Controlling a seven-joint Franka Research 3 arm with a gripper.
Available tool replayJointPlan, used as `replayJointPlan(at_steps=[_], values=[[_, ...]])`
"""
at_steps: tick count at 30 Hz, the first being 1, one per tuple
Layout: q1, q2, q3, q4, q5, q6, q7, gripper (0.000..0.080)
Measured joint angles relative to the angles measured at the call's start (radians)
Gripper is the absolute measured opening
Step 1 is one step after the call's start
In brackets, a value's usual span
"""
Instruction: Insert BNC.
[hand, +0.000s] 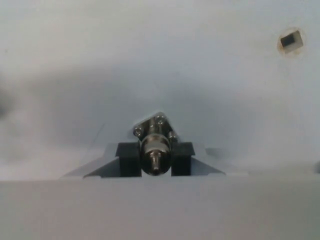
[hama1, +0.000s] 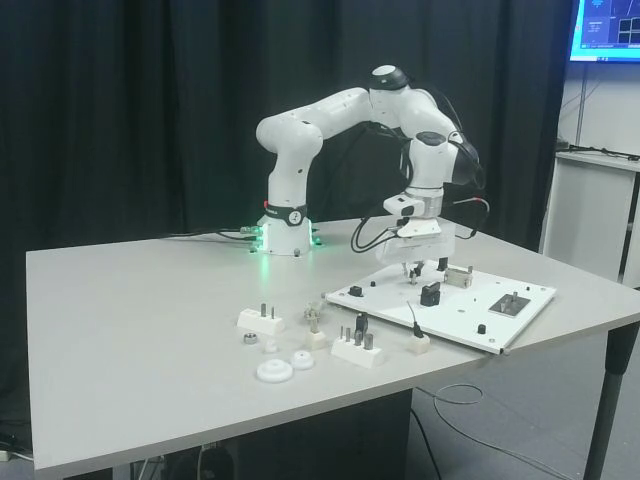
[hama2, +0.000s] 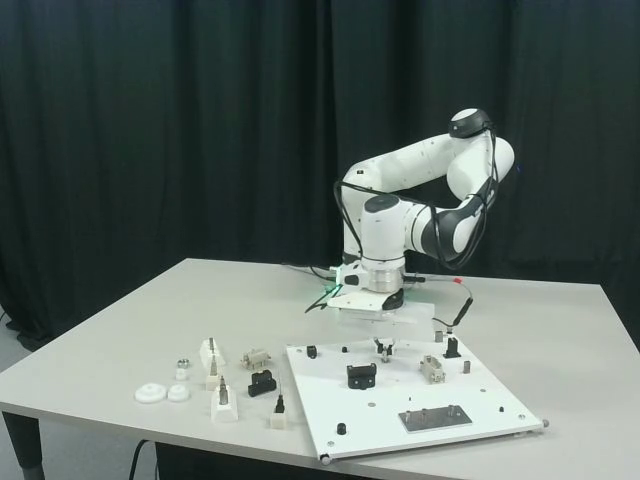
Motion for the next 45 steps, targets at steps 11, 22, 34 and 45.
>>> replayJointPlan(at_steps=[11,22,34,45], values=[[-0.002,0.0,0.0,0.001,0.002,-0.004,-0.076,0.0125],[-0.002,0.001,0.0,0.001,0.002,-0.003,-0.154,0.0125],[-0.001,0.001,0.0,0.001,0.002,-0.001,-0.037,0.0125],[0.0,0.001,0.0,0.001,0.002,-0.001,0.077,0.0125]])
